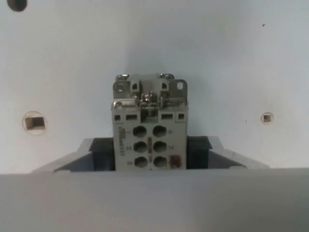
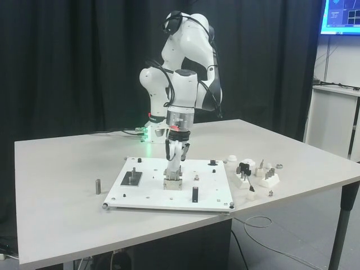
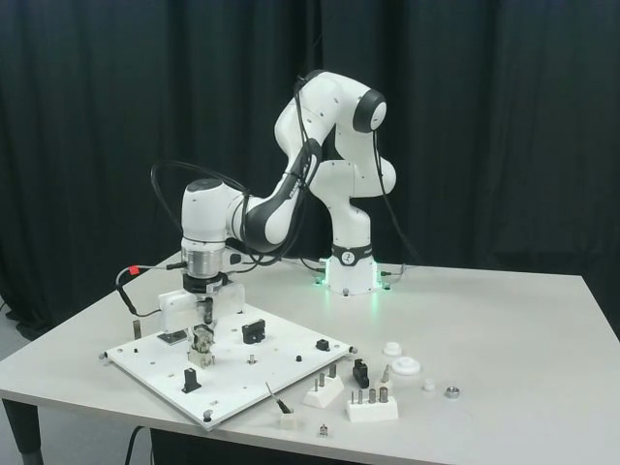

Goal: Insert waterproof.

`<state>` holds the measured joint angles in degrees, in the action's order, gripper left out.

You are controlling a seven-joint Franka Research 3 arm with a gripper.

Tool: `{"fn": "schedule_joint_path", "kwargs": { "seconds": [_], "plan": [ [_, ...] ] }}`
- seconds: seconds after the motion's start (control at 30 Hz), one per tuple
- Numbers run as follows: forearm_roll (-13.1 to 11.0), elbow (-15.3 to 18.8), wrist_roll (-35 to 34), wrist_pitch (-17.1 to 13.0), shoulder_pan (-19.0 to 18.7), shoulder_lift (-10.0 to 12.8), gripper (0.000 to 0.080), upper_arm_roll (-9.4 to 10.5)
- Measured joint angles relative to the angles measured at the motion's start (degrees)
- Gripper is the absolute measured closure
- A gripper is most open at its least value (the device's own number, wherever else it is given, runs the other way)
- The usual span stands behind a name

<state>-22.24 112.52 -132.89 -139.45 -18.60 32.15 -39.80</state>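
Note:
The waterproof connector (image 1: 148,140) is a grey block with six round sockets and a metal bracket with screws on top. It stands upright on the white board (image 2: 152,194), near the board's middle (image 2: 172,181) (image 3: 201,346). My gripper (image 1: 149,154) comes straight down onto it (image 2: 173,166) (image 3: 204,320). The dark grey fingers (image 1: 102,153) lie against both sides of the connector, shut on it. Its base is hidden behind the gripper body in the wrist view.
The board also carries a grey plate (image 2: 133,178), a black block (image 2: 194,194), another black part (image 3: 254,331) and small pegs. A short cylinder (image 2: 98,185) stands off the board. White fixtures with small parts (image 2: 256,174) (image 3: 373,405) sit beside it.

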Motion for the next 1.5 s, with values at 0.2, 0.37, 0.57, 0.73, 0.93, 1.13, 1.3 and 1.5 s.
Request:
{"fn": "schedule_joint_path", "kwargs": {
  "seconds": [0.2,0.37,0.57,0.73,0.93,1.13,1.3,1.5],
  "plan": [
    [-0.5,0.8,0.0,-1.3,-0.2,-0.4,0.0492,0.00],
    [-1.2,1.4,0.0,-2.3,-0.2,-0.6,0.0492,-0.08],
    [-2.2,1.7,0.8,-3.0,-0.2,-0.6,0.0492,-0.37],
    [-2.5,1.9,0.9,-3.3,-0.1,-0.6,0.0492,-0.41],
    [-3.2,2.0,1.8,-3.5,-0.2,-0.6,0.0492,-0.38],
    [-3.5,2.0,2.0,-3.7,-0.4,-0.6,0.0492,-0.33],
    [-3.8,2.0,2.0,-3.9,-0.8,-0.6,0.0492,-0.27],
    [-4.3,2.0,2.0,-4.0,-0.8,-0.6,0.0492,-0.28]
  ]
}}
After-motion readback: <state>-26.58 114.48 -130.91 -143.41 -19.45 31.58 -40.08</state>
